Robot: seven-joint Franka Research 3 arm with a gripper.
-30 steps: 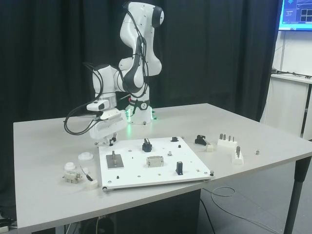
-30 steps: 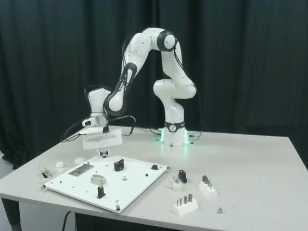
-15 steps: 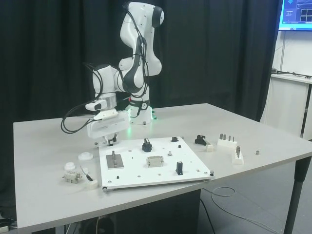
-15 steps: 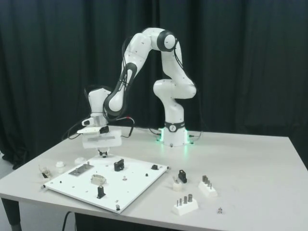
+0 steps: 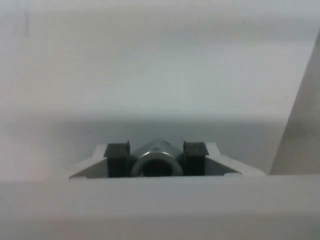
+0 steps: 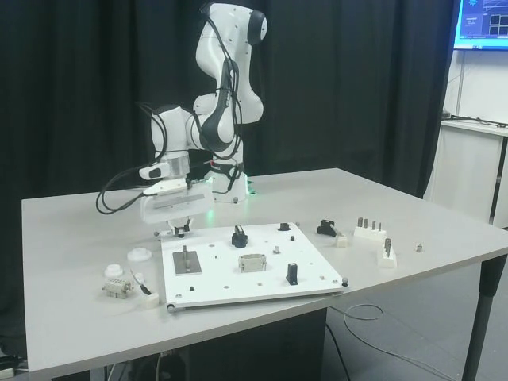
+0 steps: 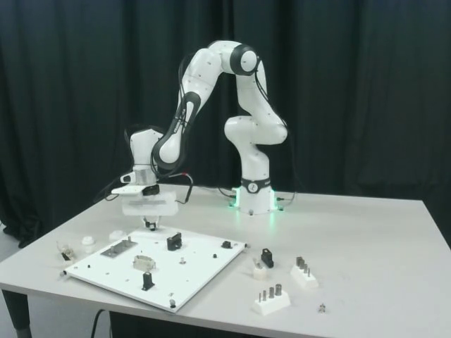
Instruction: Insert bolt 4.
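A grey table (image 6: 71, 238) stands before a black curtain (image 7: 366, 91), and just past the far edge of the white board (image 6: 246, 279) the gripper (image 5: 156, 159) is clamped on the bolt (image 5: 156, 161), whose round end faces the wrist camera, its length pointing down.

Black curtain (image 7: 366, 91) behind, grey table (image 6: 71, 238), white cabinet (image 6: 468, 163), wall screen (image 6: 482, 24)

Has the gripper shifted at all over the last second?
Yes. The gripper rotated and edged slightly away from the white board, holding the bolt.
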